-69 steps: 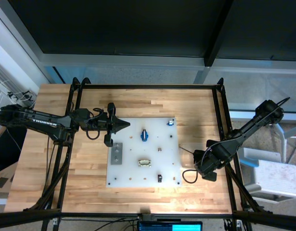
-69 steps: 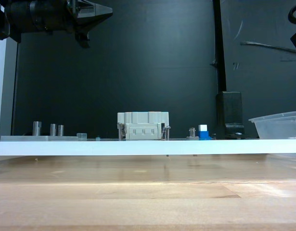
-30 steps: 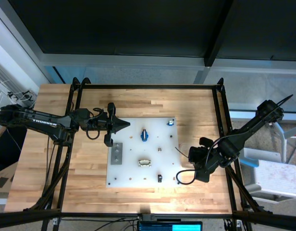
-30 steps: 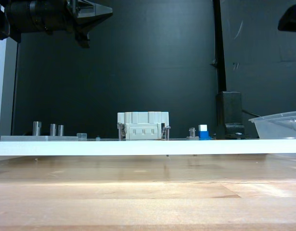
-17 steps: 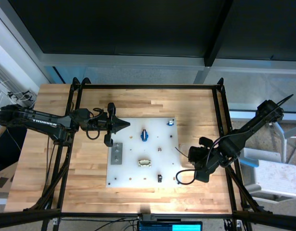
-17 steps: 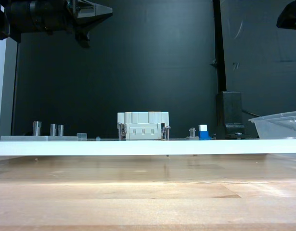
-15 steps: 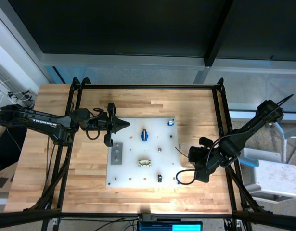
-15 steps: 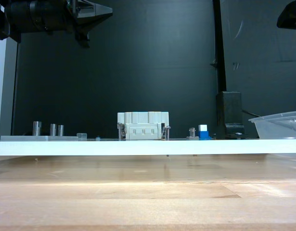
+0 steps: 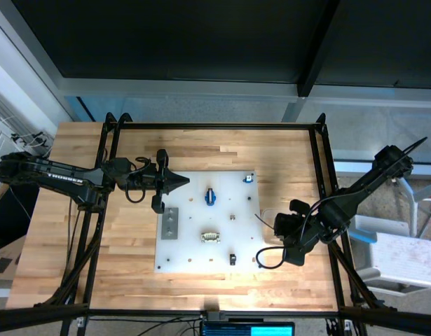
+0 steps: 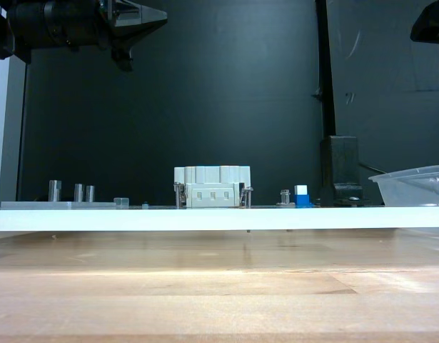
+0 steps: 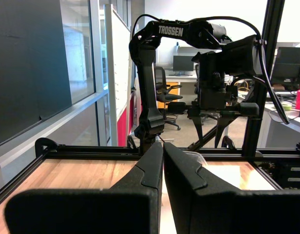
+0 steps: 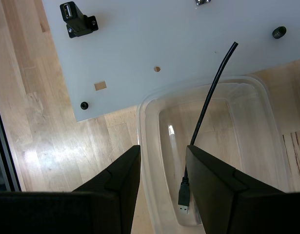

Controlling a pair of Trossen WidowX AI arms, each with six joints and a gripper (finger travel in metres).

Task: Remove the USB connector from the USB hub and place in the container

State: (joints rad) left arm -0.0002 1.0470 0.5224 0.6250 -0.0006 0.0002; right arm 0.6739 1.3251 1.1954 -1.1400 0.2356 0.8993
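The USB connector (image 12: 184, 196) lies inside the clear container (image 12: 267, 131), plug end down in the tub and its thin black cable leaning out over the rim. My right gripper (image 12: 162, 151) hangs open above the container, and neither finger touches the cable. The USB hub (image 12: 77, 22) sits on the white board with its port empty. In the high view the right gripper (image 9: 284, 229) is just off the board's right edge, above the container (image 9: 266, 212), with the hub (image 9: 233, 260) near the board's front edge. My left gripper (image 9: 181, 180) hovers shut above the board's back left corner.
The white board (image 9: 236, 203) also carries a grey metal block (image 9: 172, 224), a beige multi-pin connector (image 9: 211, 238) and a blue plug (image 9: 209, 197). A black frame runs around the table. In the low view the hub (image 10: 340, 168) stands left of the container (image 10: 412, 186).
Since 2.3 s ago the right gripper has moved left toward the board, over the container. It has held still for the last second. The left arm has not moved.
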